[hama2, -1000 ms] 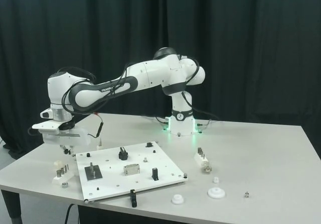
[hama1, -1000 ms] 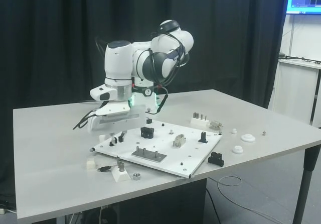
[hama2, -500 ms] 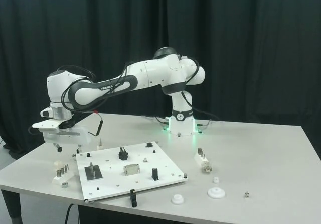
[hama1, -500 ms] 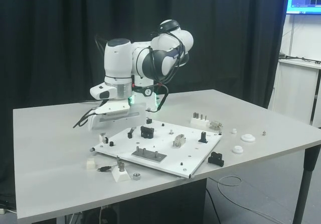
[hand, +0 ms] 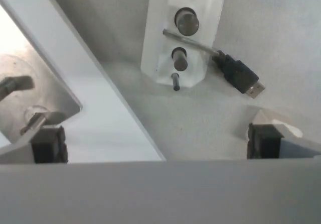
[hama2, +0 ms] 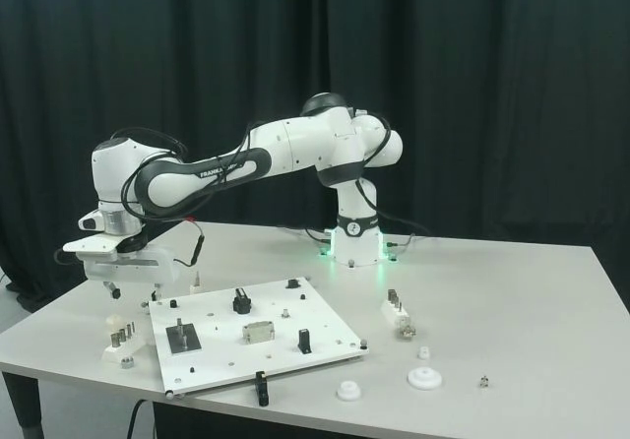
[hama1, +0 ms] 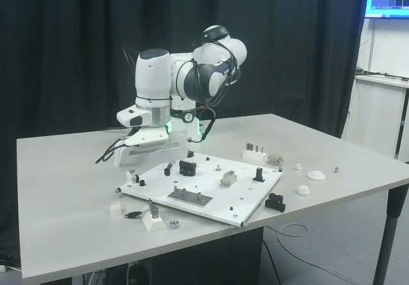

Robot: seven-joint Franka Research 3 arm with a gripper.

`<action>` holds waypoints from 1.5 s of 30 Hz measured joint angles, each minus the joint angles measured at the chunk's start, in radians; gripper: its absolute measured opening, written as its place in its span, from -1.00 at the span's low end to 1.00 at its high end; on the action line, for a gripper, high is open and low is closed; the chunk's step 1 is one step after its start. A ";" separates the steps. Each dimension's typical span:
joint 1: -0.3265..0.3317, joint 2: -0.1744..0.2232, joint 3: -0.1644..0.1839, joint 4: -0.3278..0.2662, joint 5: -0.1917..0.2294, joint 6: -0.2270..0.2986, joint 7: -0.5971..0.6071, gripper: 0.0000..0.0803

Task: Pick round peg 1.

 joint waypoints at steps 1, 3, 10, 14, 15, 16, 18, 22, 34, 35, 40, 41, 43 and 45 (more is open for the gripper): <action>0.000 0.000 0.000 0.002 -0.002 0.000 -0.005 0.99; -0.001 0.001 0.000 0.004 -0.006 0.000 -0.014 0.99; -0.003 0.010 0.001 0.012 -0.006 0.001 -0.052 0.99; -0.006 0.017 0.005 0.014 -0.005 0.004 -0.065 0.99; -0.007 0.019 0.006 0.014 -0.004 0.006 -0.067 0.99; -0.007 0.022 0.007 0.014 -0.004 0.009 -0.068 0.99; -0.010 0.024 0.015 0.014 -0.003 0.019 -0.069 0.99; -0.017 0.024 0.036 0.015 -0.003 0.043 -0.072 0.99; -0.039 0.024 0.086 0.019 -0.004 0.102 -0.072 0.99; -0.041 0.024 0.089 0.019 -0.005 0.104 -0.072 0.99; -0.050 0.024 0.102 0.025 -0.005 0.115 -0.072 0.99; -0.052 0.024 0.105 0.026 -0.005 0.118 -0.072 0.99; -0.056 0.024 0.111 0.028 -0.006 0.122 -0.072 0.99; -0.059 0.024 0.116 0.029 -0.006 0.126 -0.072 0.99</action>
